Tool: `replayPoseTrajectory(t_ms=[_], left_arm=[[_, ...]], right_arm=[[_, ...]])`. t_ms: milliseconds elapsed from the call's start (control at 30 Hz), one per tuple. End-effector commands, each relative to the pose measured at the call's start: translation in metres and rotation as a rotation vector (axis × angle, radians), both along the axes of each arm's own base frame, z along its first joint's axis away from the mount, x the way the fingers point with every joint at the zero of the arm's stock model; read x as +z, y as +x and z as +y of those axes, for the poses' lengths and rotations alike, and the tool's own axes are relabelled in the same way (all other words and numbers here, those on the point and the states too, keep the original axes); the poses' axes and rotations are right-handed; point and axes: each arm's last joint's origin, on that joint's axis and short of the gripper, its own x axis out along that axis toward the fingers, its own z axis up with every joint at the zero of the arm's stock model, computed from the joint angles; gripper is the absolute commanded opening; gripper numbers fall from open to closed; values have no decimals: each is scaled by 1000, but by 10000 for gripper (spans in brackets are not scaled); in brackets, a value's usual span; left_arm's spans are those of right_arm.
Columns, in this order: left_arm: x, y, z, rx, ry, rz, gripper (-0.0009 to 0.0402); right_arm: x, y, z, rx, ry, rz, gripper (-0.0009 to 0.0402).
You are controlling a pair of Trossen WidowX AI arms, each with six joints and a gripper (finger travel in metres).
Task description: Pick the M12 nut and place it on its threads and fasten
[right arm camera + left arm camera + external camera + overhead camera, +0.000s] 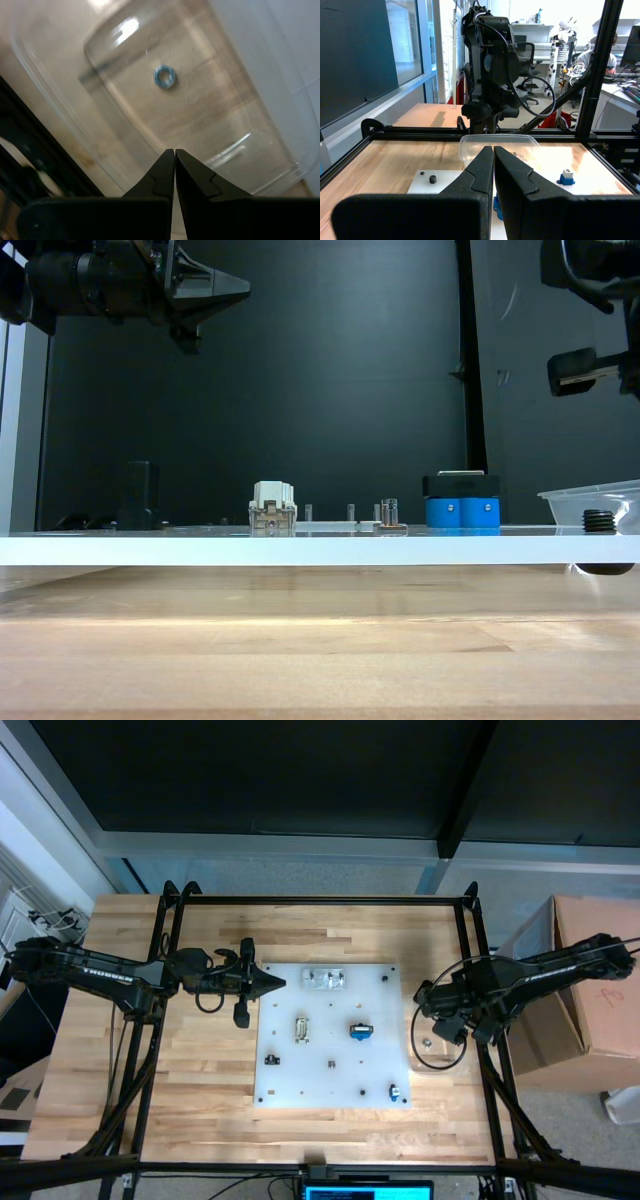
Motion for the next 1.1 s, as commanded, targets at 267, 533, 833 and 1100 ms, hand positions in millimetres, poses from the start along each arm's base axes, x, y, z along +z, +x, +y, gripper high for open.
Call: replayPoseTrajectory(t_ms=[267,533,833,1100], left_arm=[[0,0,0,0,0,0,0],[0,0,0,0,0,0,0],[0,0,0,0,0,0,0],[0,0,0,0,0,0,0]], right_arm=[[-6,9,5,264,-64,-8,101],[-15,11,5,321,-65,-20,155],[-22,13,11,336,-52,-44,165],[-27,14,21,365,-51,-18,165]])
